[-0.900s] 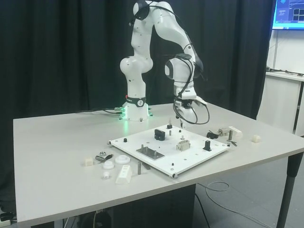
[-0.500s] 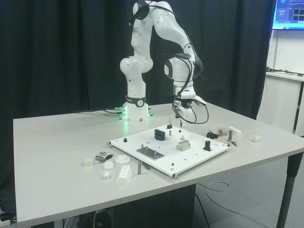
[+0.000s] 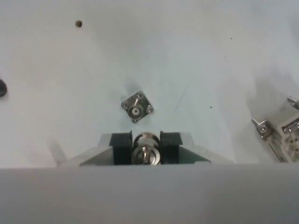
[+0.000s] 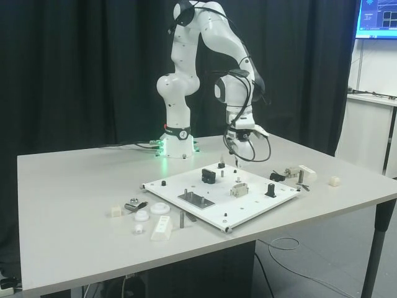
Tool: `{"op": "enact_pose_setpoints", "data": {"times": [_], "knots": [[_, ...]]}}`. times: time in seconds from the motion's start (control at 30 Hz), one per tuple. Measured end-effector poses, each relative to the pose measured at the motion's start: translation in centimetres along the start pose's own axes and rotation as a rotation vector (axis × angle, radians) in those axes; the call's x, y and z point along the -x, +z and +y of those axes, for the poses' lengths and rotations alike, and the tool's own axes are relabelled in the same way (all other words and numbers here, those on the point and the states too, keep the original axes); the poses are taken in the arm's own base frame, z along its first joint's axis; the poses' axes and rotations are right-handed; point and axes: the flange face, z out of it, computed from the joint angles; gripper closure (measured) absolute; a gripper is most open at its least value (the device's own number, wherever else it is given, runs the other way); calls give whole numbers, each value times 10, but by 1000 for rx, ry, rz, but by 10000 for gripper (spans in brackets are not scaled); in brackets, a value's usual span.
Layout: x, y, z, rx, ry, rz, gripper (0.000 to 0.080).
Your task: Place BNC.
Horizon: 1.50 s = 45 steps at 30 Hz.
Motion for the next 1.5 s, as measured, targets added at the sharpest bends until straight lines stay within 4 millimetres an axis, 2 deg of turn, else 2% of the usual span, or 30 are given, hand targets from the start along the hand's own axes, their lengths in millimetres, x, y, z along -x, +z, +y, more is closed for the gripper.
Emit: {"op": "enact_pose_setpoints", "data": {"times": [0.3,0.53,0.77,1.0,1.3,1.5], "knots": [[-6,1,-13,-1,104,0,682],[-20,6,-48,-7,161,-9,682],[-34,15,-103,-12,228,-23,682],[-43,29,-168,-9,318,-36,682],[-44,52,-249,3,414,-40,682],[-41,66,-289,20,463,-32,682]]}}
